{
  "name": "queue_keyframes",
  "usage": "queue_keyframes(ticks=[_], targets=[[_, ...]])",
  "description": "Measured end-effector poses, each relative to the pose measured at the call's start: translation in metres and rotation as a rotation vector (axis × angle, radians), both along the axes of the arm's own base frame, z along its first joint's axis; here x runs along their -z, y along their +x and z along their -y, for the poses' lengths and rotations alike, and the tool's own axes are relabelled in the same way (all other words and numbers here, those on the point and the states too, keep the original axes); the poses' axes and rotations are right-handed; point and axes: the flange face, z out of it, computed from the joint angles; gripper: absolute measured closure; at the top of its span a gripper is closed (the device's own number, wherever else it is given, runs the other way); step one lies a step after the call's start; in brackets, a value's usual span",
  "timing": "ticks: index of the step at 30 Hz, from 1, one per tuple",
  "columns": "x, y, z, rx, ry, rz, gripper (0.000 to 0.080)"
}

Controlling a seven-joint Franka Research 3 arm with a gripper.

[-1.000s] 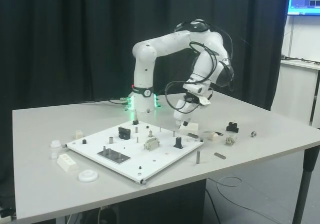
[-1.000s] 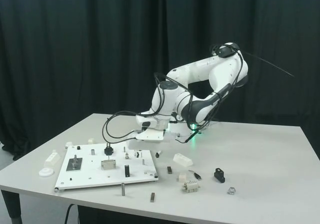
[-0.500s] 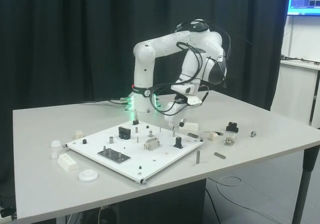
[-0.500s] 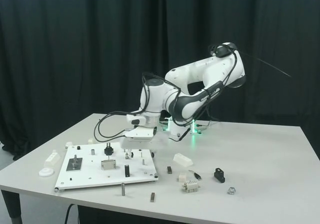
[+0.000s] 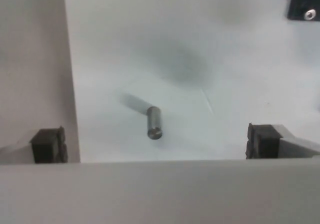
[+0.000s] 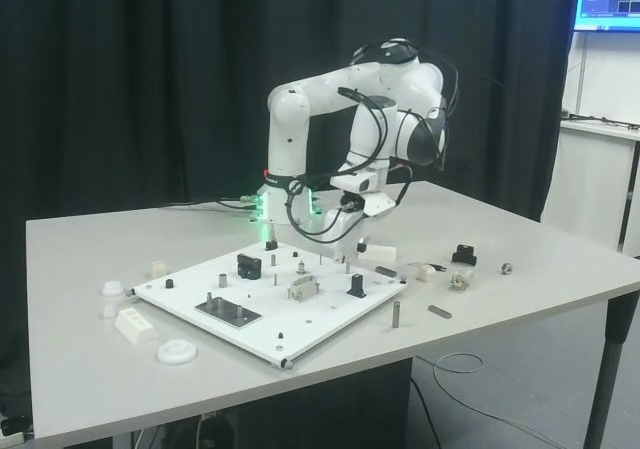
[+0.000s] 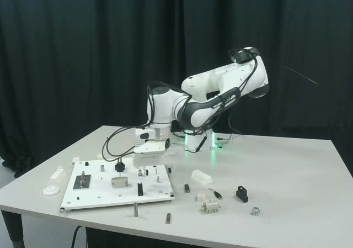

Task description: Remove round peg 2.

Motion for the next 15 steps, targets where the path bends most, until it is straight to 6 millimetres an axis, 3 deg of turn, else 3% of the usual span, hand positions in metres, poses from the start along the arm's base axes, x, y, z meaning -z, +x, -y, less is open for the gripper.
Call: queue_keyframes(ticks=[15], targets=[[0.015, -0.016, 0.005, -0.003, 0.034, -0.005, 0.0003]])
